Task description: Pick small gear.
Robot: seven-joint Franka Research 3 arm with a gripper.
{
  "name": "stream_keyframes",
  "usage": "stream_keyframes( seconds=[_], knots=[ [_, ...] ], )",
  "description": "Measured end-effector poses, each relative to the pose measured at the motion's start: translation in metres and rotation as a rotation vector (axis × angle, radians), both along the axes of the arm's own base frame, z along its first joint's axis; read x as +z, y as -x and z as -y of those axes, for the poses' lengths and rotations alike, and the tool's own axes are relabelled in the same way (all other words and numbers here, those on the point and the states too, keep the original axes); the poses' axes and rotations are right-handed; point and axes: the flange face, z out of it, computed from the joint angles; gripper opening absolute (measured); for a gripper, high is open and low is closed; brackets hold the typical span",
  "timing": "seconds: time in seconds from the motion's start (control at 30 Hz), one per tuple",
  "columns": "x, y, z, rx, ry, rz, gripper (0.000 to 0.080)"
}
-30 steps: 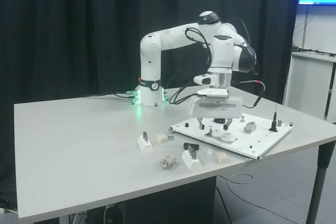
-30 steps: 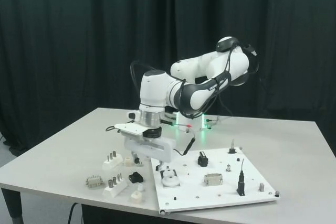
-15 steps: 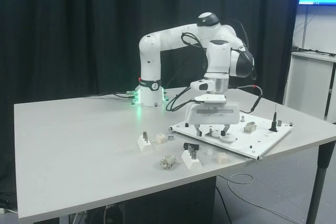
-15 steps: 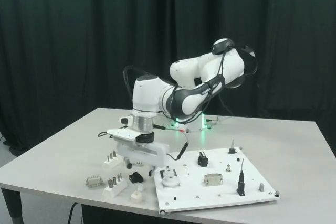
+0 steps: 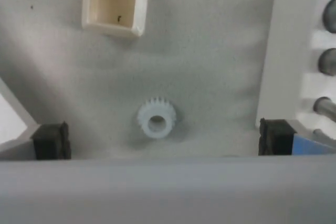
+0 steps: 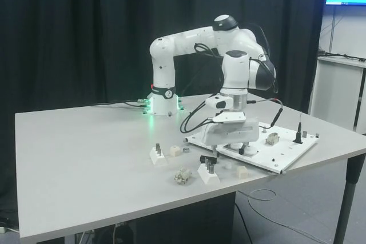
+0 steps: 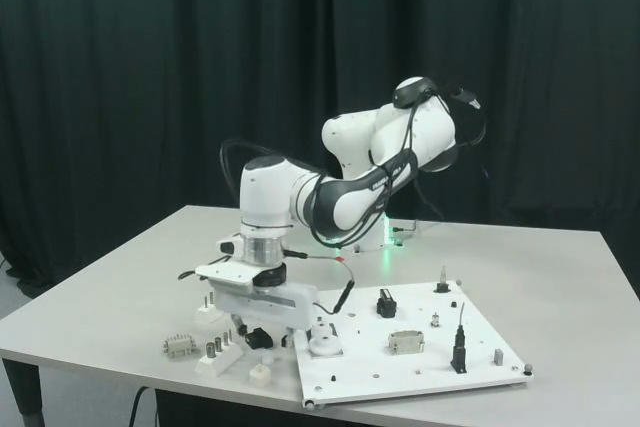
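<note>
**Open gripper poised over the small gear**

Your wrist view gives you what the room cameras cannot: the small gear (image 5: 156, 120), white and toothed with a round bore, lies flat on the bare grey table (image 5: 210, 51) between the two black fingertips (image 5: 51, 141); the gripper (image 5: 163, 139) stands wide open, with clear table on both sides of the gear and no pad touching it; a hollow square white block (image 5: 114, 3) sits apart from the gear, and a white holder with grey pins (image 5: 320, 66) runs along one edge of that picture.

From the first room view you see the white arm (image 6: 189, 38) bent down from its green-lit base, the gripper (image 6: 226, 147) low near the table, just beside the near edge of the white assembly board (image 6: 286, 152); the gear itself is too small to make out there.

The second room view shows you the gripper (image 7: 262, 332) low among the loose white fixtures (image 7: 215, 357) beside the board (image 7: 420, 372); its body hides the gear.
</note>
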Motion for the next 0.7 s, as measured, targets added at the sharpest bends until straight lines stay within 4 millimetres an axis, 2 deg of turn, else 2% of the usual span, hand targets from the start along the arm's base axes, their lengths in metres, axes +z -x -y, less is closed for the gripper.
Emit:
stream_keyframes(
  seconds=[0.7],
  knots=[
    [-0.021,0.003,-0.005,0.008,-0.013,-0.035,0.08]
  ],
)
